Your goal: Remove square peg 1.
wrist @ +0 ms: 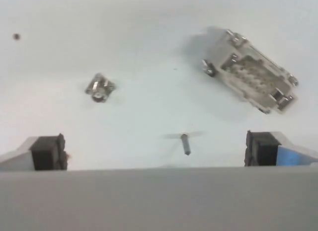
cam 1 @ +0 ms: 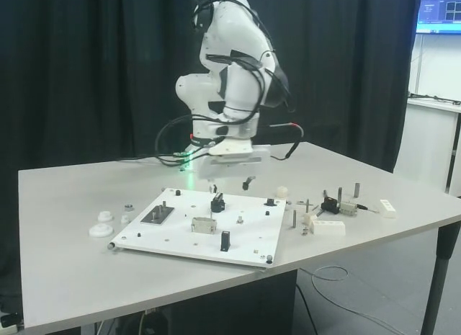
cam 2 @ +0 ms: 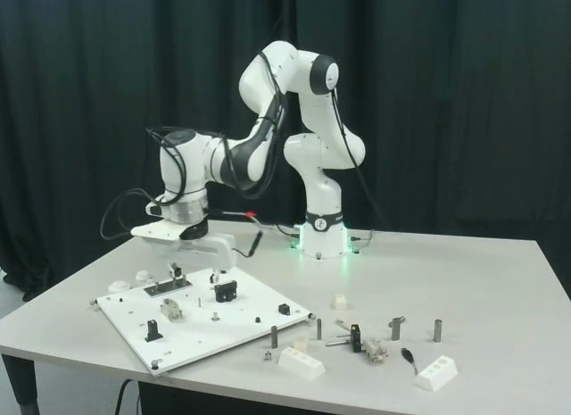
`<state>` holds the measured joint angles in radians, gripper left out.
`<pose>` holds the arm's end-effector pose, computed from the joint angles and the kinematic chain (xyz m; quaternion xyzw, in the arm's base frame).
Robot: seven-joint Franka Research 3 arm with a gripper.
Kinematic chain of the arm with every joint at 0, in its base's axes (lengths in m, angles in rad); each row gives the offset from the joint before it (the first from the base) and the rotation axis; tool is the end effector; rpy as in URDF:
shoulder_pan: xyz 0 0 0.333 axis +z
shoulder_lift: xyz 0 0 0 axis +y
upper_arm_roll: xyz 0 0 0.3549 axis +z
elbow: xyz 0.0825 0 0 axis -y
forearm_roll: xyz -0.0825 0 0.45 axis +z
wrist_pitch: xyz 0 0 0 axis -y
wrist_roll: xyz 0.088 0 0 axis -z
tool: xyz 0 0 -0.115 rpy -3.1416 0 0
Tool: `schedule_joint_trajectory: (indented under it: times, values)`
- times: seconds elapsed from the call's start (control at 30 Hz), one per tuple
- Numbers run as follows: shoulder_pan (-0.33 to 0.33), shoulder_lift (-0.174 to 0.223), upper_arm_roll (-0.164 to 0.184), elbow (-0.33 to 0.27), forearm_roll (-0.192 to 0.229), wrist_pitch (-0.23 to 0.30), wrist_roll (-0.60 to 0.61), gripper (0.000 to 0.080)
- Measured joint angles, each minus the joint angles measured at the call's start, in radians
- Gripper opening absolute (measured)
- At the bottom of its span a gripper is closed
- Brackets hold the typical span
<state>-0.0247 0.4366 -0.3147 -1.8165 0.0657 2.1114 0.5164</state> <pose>0.6637 -0.2164 0.2870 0.9039 -0.4218 -0.0557 0.0443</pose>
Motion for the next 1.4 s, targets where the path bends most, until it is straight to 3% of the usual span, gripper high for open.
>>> schedule_joint_trajectory:
  times: [0.2,0.33,0.73,1.27,1.4]
  values:
    - [0.000,-0.001,-0.041,-0.029,0.076,0.030,0.023,0.0800]
    - [0.001,-0.002,-0.062,-0.049,0.115,0.056,0.101,0.0800]
    - [0.001,-0.007,-0.087,-0.119,0.146,0.154,0.203,0.0800]
    - [0.012,-0.037,-0.089,-0.295,0.241,0.351,0.253,0.0800]
    - [0.020,-0.049,-0.089,-0.338,0.247,0.404,0.262,0.0800]
